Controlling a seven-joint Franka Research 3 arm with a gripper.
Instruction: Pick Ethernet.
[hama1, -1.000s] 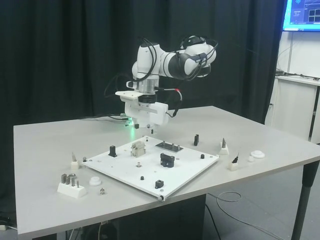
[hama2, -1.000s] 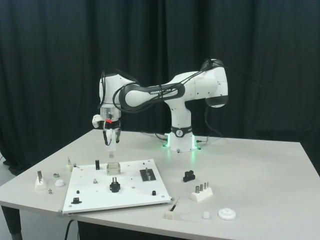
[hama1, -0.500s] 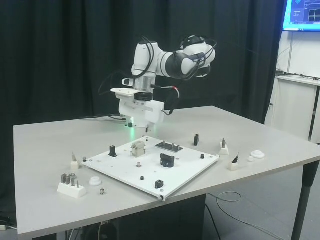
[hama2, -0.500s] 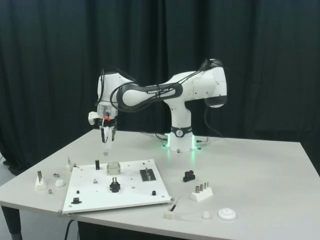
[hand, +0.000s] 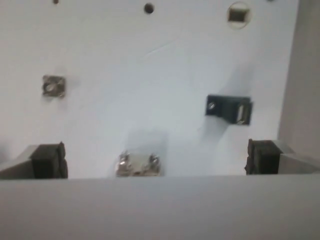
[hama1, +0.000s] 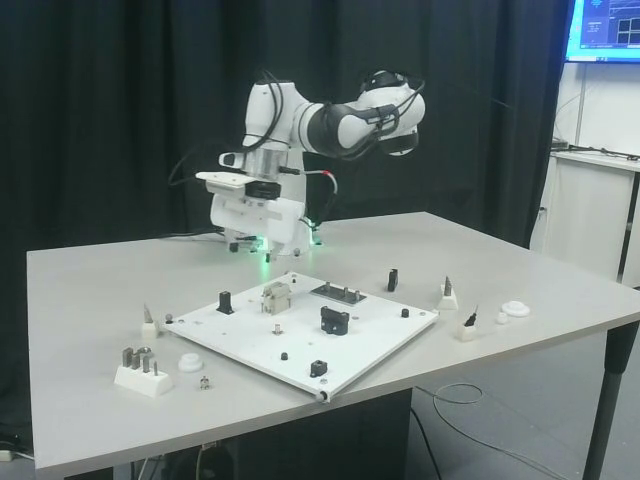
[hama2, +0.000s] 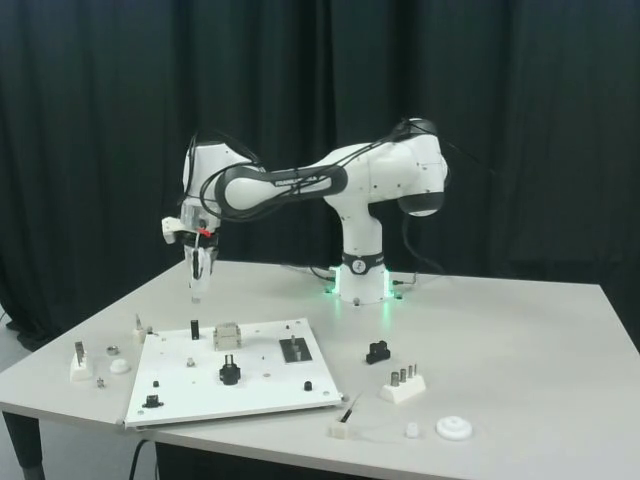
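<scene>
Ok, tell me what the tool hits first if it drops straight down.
Probably the white board, near the small metal fitting lying between the tool's fingertips; the black block sits off that line. Depth is unclear.

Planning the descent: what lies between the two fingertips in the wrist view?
Bare white board and a small metal part; the black mount sits farther off, wrist view.

Gripper (hama2: 198, 283) swung sideways, off white board (hama2: 262, 392) centre toward its far corner; seemingly slightly higher.
</scene>
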